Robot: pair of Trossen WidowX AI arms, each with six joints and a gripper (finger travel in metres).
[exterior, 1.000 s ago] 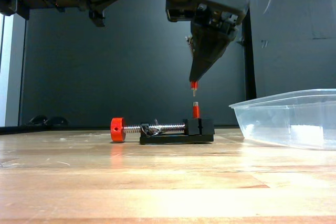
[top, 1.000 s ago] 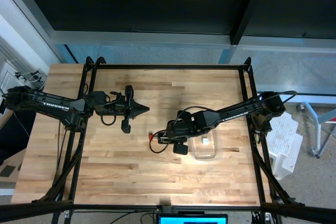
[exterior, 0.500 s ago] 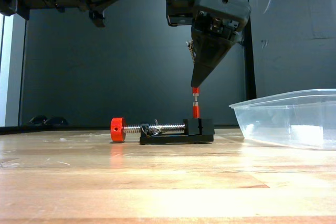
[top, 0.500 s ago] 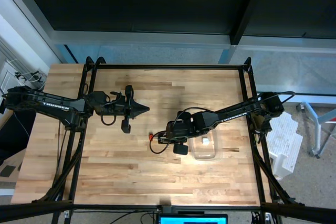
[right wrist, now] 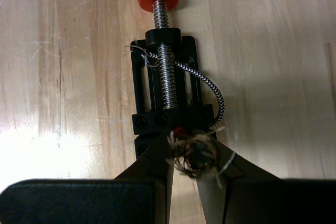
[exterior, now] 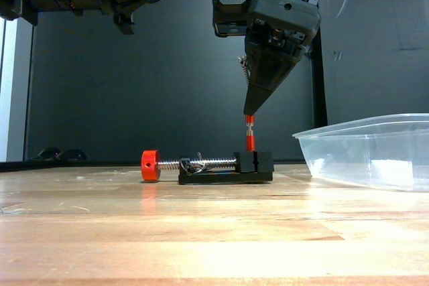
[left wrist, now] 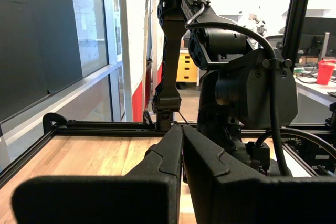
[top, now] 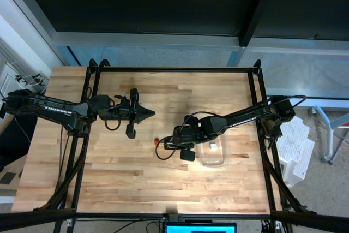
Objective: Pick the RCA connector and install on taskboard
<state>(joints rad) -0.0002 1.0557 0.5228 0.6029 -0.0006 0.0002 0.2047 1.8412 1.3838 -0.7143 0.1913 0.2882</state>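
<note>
Fingers [left wrist: 210,166] of left gripper [top: 148,114] are clenched flat on each other, matte black wedges. It hangs parked high over the wooden table [top: 120,178], at about 10 o'clock from the taskboard [exterior: 224,169].

Taskboard: small black rectangular frame lying flat near table centre. A round red knob [exterior: 150,165] sits on its 9 o'clock end in the low view, with a threaded steel screw [right wrist: 165,77] down the middle. A black-and-white braided cable [right wrist: 210,90] loops off one side.

Right gripper [exterior: 249,112] points straight down over the board's 3 o'clock end. Its tapered tips are pinched on the RCA connector [exterior: 249,122], a thin red pin with a silver band, upright at 12 o'clock of the board's red post [exterior: 250,142]. They touch or nearly touch; can't tell if it's seated. A frayed wire tuft [right wrist: 191,153] hides the joint in the right wrist view. From above, the arm covers most of the board.

Clear plastic tray [exterior: 365,149] sits at 3 o'clock from the board, cut off at the frame edge.
</note>
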